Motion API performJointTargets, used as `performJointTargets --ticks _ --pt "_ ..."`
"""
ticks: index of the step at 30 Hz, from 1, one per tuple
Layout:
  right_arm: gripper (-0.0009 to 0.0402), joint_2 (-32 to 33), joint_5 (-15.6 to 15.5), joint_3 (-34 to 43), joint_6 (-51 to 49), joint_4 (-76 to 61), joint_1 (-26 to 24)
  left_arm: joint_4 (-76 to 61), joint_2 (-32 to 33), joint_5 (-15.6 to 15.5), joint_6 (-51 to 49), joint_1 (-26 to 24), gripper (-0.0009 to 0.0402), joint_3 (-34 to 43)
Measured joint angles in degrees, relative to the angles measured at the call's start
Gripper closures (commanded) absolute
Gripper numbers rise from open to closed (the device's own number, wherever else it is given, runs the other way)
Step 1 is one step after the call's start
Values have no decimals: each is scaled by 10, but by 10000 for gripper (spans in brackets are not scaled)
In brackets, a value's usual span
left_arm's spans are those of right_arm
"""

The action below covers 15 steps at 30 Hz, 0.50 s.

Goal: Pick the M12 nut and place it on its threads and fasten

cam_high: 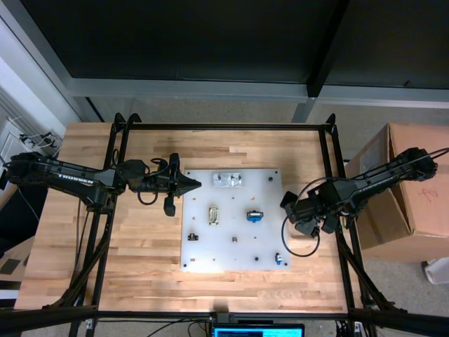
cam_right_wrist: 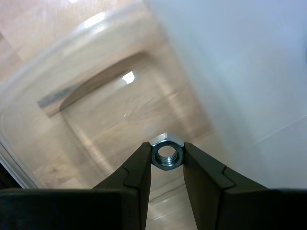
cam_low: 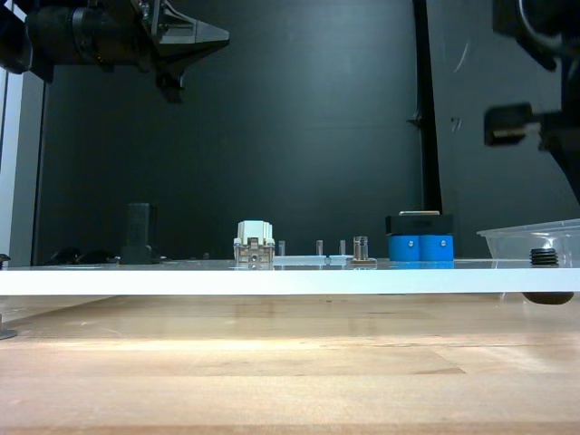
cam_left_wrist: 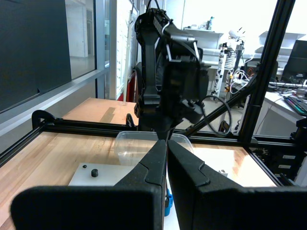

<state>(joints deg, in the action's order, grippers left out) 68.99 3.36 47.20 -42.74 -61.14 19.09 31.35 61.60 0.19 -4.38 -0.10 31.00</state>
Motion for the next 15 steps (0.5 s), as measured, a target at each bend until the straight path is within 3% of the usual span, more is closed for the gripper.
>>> performJointTargets --ticks 15 --pt "393 179 0 183 -54 -21 52 0 0 0 0 0 393 0"
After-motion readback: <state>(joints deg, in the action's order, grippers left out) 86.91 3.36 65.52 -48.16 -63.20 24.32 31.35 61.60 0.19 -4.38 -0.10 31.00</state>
